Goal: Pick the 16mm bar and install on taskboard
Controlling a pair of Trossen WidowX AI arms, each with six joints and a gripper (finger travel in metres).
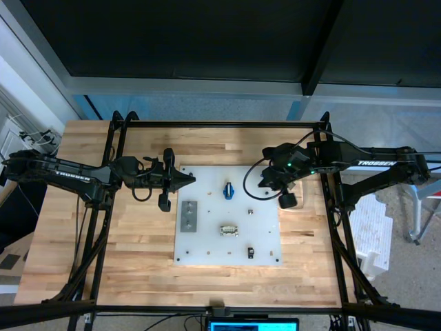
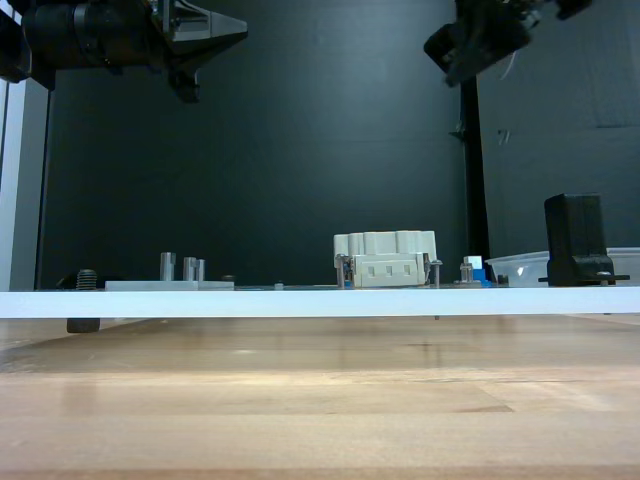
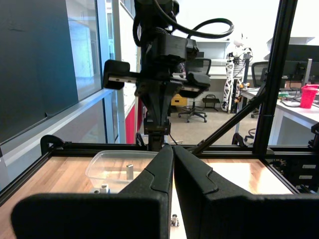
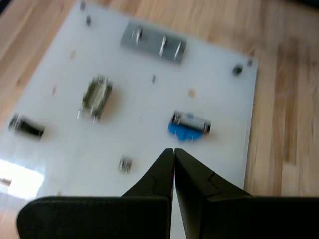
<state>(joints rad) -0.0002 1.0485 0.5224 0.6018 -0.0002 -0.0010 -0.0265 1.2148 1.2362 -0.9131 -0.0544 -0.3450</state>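
Note:
The taskboard (image 1: 207, 241) lies flat mid-table, a white panel with a grey metal block (image 1: 188, 215) and a blue knob (image 1: 229, 189). A small grey metal bar (image 3: 129, 171) stands in the clear tray (image 3: 107, 162); I cannot tell whether it is the 16mm bar. My left gripper (image 1: 191, 181) hovers shut and empty over the board's far left corner, pointing right. My right gripper (image 4: 174, 150) hangs shut and empty above the board (image 4: 139, 129), just short of the blue knob (image 4: 189, 127).
A white connector (image 1: 229, 230) and a small black part (image 1: 251, 252) stand on the board's near half. The clear tray (image 2: 520, 265) sits on the wood beside the board's right edge, under the right arm. A black frame (image 1: 220, 125) rings the table.

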